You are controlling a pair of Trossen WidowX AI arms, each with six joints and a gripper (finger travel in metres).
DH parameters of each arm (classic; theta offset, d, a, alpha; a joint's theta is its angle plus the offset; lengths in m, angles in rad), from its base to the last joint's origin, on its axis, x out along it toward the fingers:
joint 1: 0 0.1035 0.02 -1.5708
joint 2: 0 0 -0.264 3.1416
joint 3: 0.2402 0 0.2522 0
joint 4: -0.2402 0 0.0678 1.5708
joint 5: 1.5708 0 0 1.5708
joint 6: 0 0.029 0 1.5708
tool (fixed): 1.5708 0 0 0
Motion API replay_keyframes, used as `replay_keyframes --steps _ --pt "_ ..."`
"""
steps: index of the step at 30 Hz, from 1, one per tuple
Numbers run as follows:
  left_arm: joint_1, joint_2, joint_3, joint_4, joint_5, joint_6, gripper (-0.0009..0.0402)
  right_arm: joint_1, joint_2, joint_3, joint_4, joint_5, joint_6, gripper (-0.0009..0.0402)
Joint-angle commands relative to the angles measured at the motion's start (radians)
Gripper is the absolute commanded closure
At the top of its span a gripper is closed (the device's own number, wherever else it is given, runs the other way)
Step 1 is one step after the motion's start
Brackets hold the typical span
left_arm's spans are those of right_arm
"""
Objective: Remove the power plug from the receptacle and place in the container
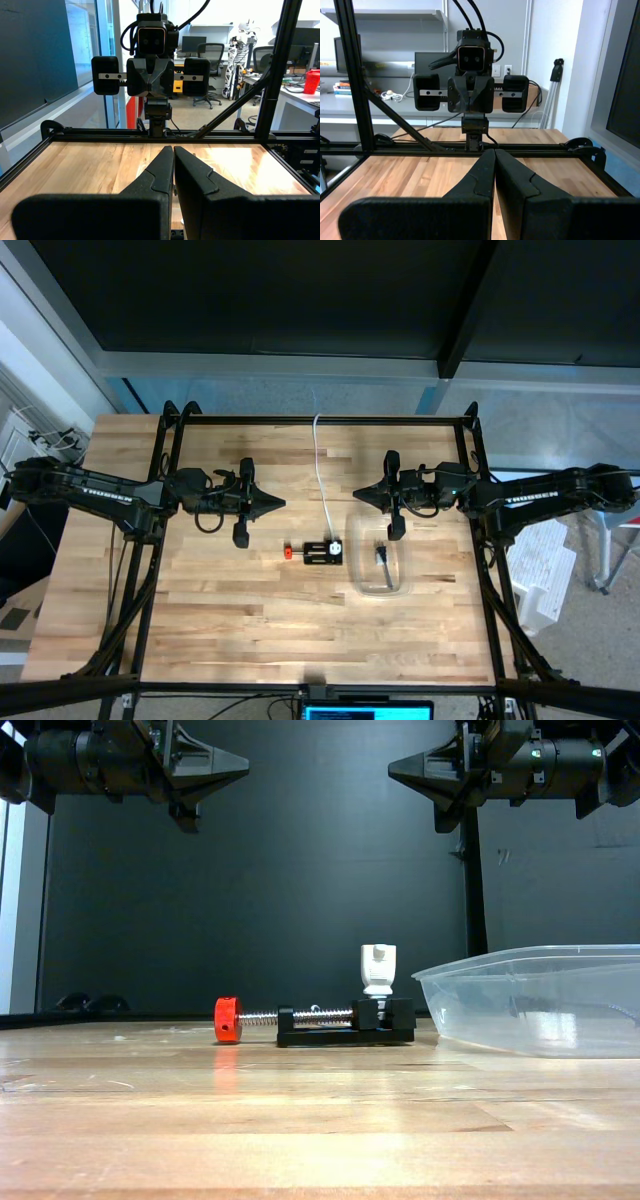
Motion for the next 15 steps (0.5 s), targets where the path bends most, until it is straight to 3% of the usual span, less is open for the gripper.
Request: replay_keyframes --steps 1,15 --pt "0.000 0.000 0.000 0.000 0.000 0.000 0.0393 0.001 0.001 0.000 -0.002 0.000 0.008 0.0393" --pt "0.000 0.000 0.000 0.000 0.000 0.000 0.0393 0.005 0.003 0.001 -0.026 0.001 0.022 0.0393"
